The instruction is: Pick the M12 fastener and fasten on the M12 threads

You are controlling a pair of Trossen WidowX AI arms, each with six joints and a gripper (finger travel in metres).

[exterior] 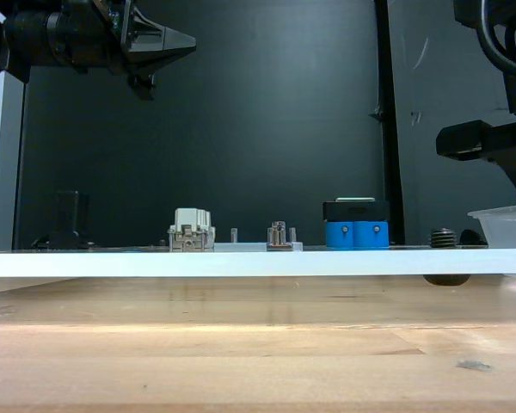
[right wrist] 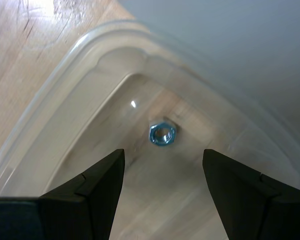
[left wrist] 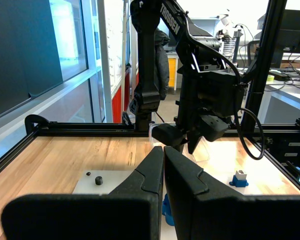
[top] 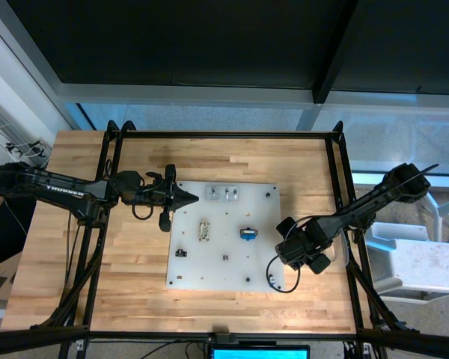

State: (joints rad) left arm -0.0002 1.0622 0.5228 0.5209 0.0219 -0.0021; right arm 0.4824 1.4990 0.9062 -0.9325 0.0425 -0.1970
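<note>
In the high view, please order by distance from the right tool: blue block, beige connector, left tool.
Right tool, open over the clear tray at the board's right edge:
1. Blue block, right of mid-board.
2. Beige connector, left of mid-board.
3. Left tool, shut, above the board's far left corner.

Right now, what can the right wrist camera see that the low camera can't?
Only the right wrist view shows the little silver nut lying in the clear tray, under the open right gripper. Only the low view shows the bare black stud on the white board, and the left gripper, shut, high on the left. Both show the tray.
</note>
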